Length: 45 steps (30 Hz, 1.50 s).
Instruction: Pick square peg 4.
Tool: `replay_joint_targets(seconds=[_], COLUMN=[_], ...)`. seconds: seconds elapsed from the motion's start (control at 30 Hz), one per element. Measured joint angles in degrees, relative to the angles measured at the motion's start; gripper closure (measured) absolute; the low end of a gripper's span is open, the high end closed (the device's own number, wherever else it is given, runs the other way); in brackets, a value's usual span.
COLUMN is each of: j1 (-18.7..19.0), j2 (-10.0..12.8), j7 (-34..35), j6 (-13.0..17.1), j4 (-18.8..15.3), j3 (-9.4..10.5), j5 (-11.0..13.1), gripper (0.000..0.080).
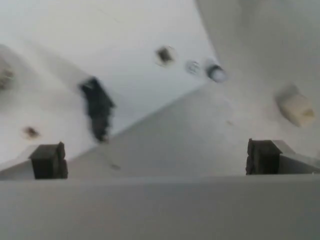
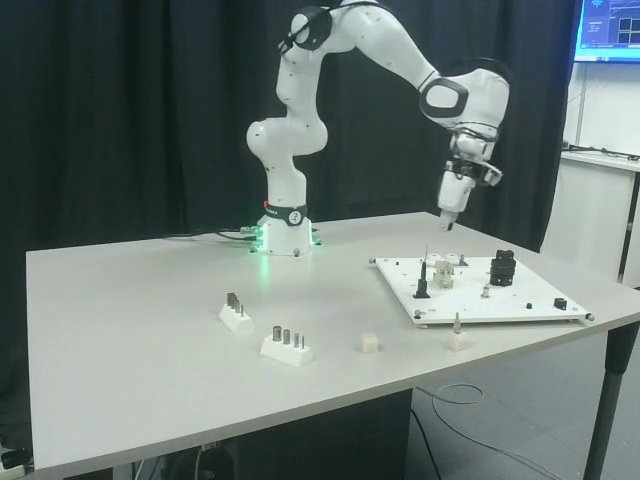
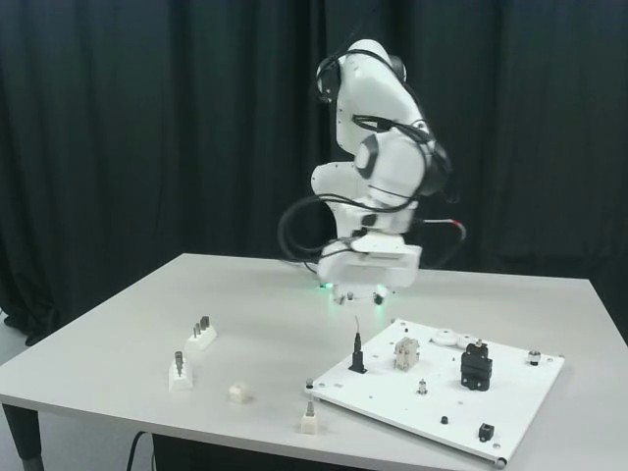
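Wrist view: jaws released, the two black fingertips (image 1: 48,160) stand wide apart w/ nothing between them. Below is the white board (image 1: 150,30) and grey desk (image 1: 170,145). A black part (image 1: 97,107) and a light block (image 1: 296,107) show, both too blurred to name. No square peg seen here.

First room view: arm (image 2: 300,130) reaches over the far edge of the board (image 2: 520,305), jaws hanging above it, touching nothing. Two white holders, near holder (image 2: 287,347) and far holder (image 2: 237,315), stand on the desk well apart from the board, each w/ short upright pegs. Peg 4 is prob. one of these; can't tell which, no label readable. Judged: small metal peg, so light, stiff, smooth, prob. slippery. Best taken on two flat opposite faces, high on the shank, then pulled straight up. Neighbour pegs stand just beside each other, so little room for the jaws.

Second room view: same holders, (image 3: 181,375) and (image 3: 201,336), lie on the side of the board away from the jaws. A small cube (image 3: 238,392) and a block w/ pin (image 3: 310,417) sit between holders and board. The tall black post (image 3: 357,358) on the board's near corner could snag a low sweep across.
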Motion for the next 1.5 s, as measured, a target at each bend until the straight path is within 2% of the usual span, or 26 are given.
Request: replay_joint_targets(seconds=[0.3, 0.6, 0.77, 0.97, 1.27, 1.37, 1.5], j1=[-8.21, -16.81, -20.44, -22.51, -22.70, -22.71, -22.71], j2=[0.00, 0.00, 0.08, 0.56, 1.58, 2.21, 3.23], j7=[-3.49, -7.37, -11.22, -15.79, -20.96, -23.21, -27.28], j6=[-0.12, 0.39, 1.23, 3.06, 8.27, 10.61, 13.39], j4=[0.20, 0.62, 0.62, 0.21, -2.89, -4.27, -5.97], j3=[0.02, -0.21, -1.70, -5.76, -15.72, -18.89, -22.27], j5=[-2.76, -2.98, -2.84, -1.59, 2.78, 4.92, 9.13], gripper=[0.0003, 0.0003, 0.0003, 0.0003, 0.0003, 0.0003, 0.0003])
